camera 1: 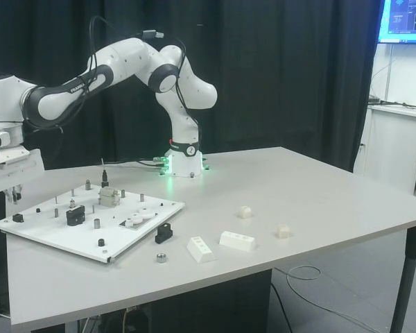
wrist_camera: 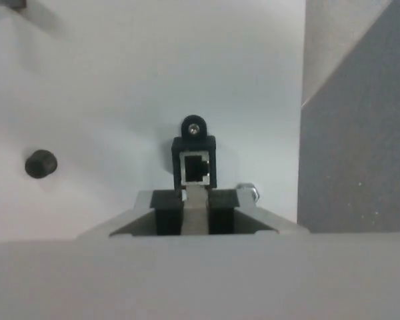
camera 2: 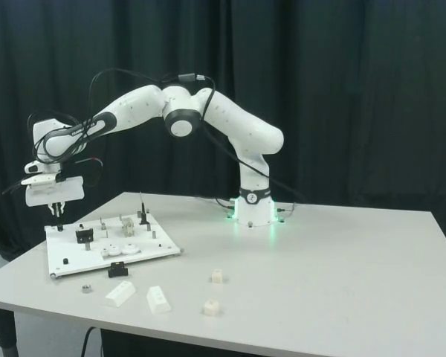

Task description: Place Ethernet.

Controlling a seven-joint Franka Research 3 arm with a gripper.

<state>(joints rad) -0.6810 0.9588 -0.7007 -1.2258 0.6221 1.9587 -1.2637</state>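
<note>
The grey table [camera 1: 319,201] carried the white board [camera 1: 135,239] at its far left end, and the arm [camera 2: 208,111] reached out over that end. The gripper [wrist_camera: 196,212] hung above the board's outer edge, its two black fingers [wrist_camera: 167,212] set narrowly with a pale strip between them; whether they held anything could not be told. Just beyond the fingertips sat the Ethernet socket [wrist_camera: 197,165], a small black housing screwed to the board, its port facing the wrist camera. It looked light, rigid and hard-sided, best gripped across its flat outer walls; its inner contacts seemed delicate.
</note>
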